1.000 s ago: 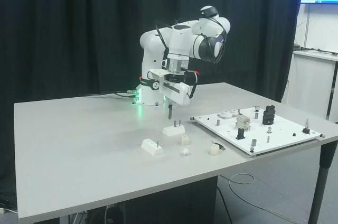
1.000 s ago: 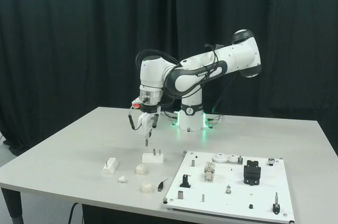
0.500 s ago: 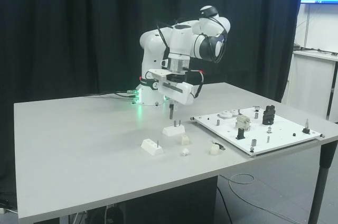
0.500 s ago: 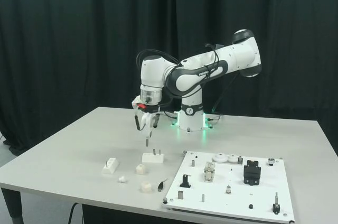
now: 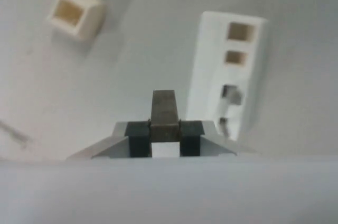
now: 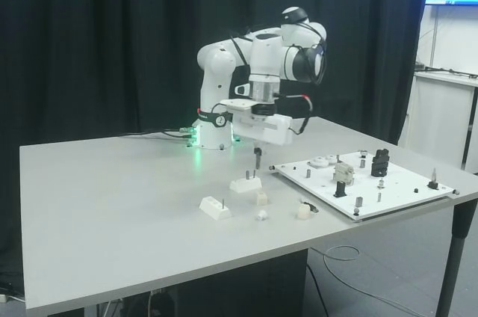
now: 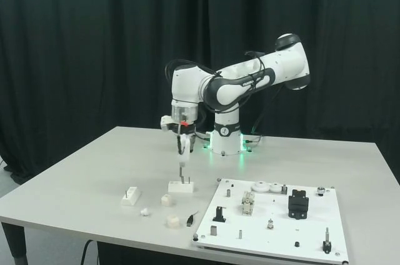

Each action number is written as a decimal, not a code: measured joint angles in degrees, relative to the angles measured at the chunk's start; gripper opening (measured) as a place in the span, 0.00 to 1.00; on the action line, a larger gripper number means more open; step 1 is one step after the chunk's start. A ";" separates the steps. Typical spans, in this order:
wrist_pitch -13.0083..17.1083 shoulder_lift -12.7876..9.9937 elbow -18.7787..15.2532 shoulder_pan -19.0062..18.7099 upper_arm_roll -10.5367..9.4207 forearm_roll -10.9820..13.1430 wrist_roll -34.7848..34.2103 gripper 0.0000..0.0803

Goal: Insert square peg 3.

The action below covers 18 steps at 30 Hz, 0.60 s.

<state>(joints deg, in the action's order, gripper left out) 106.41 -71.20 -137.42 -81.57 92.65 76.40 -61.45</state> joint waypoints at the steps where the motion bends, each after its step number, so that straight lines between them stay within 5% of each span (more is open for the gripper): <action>1: 0.00 0.00 0.32 -0.18 -0.02 0.15 0.48 0.14; 18: 0.89 -0.01 6.65 -2.19 -1.73 0.43 7.44 0.14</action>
